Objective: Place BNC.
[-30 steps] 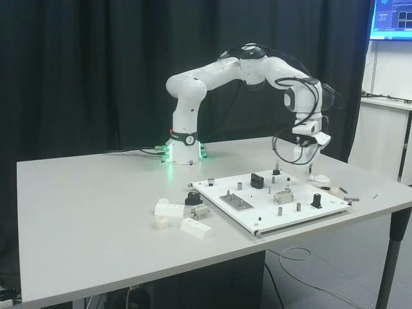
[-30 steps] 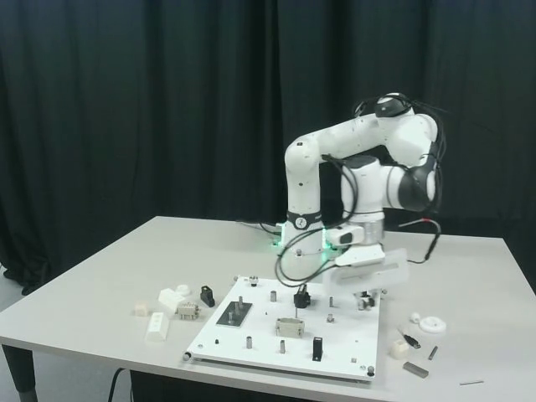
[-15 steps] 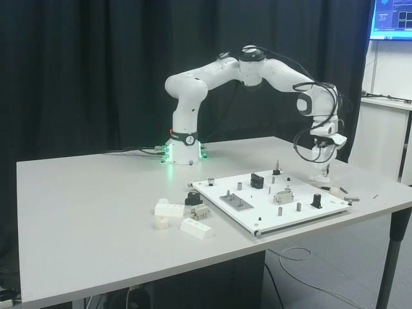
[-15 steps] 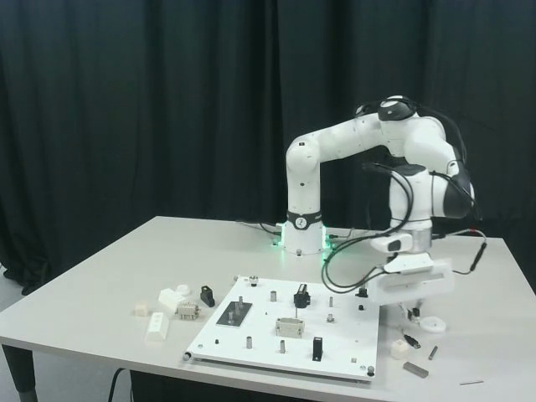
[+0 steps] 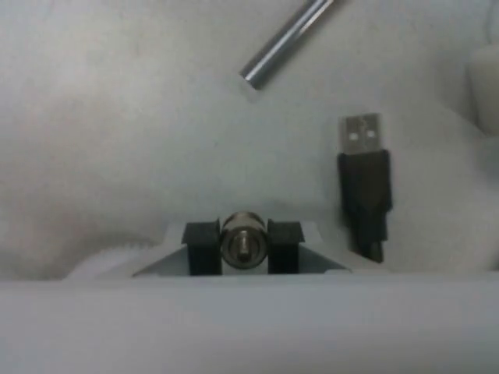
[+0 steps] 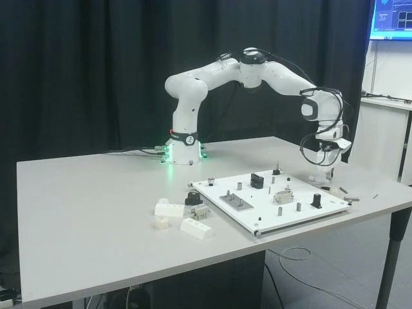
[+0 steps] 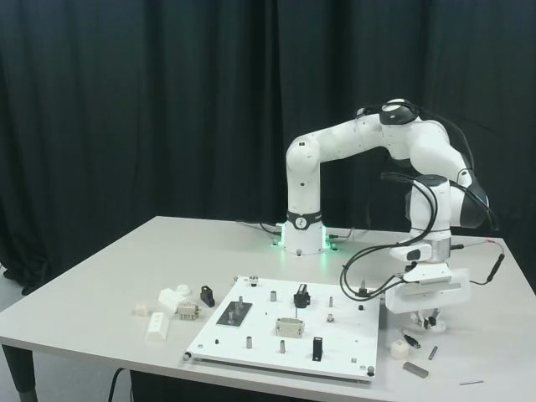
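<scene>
Hand low over table, gripping BNC.

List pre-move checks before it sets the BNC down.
1. BNC gripped: ok, it sits between both fingers of the gripper.
2. Gripper off the white board: ok, it hangs past the board's edge, over the table.
3. Spot ahead of the fingers bare: ok, grey table only.
4. USB plug apart from the BNC: ok, it lies beside, not touching.
5. Metal rod apart: ok, farther off.
6. Height above the table: cannot tell.
</scene>
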Motion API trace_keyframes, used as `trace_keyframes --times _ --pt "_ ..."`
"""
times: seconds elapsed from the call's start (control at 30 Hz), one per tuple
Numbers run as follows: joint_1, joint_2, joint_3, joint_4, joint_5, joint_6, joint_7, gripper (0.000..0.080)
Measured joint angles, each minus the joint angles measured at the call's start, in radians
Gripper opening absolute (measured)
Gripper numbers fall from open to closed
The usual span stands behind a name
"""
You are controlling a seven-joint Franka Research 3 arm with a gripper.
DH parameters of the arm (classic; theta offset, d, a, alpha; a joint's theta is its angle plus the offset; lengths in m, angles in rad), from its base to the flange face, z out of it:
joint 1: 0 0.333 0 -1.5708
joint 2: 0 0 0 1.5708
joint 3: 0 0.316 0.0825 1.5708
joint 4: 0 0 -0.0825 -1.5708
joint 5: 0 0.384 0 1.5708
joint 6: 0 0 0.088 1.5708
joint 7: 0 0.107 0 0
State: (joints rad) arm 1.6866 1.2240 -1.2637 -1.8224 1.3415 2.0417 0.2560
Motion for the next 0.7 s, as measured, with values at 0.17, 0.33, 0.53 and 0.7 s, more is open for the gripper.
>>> trace_keyframes --times 0.17,0.33,0.53,0.7 --pt "-0.001 0.000 0.002 0.010 -0.005 0.000 0.010 0.0124" --pt "-0.002 0.000 0.004 0.019 -0.015 -0.005 0.023 0.0197" --pt "-0.007 0.000 0.005 0.031 -0.023 -0.010 0.034 0.0515" --pt "-0.010 0.000 0.005 0.038 -0.030 -0.010 0.035 0.0515"
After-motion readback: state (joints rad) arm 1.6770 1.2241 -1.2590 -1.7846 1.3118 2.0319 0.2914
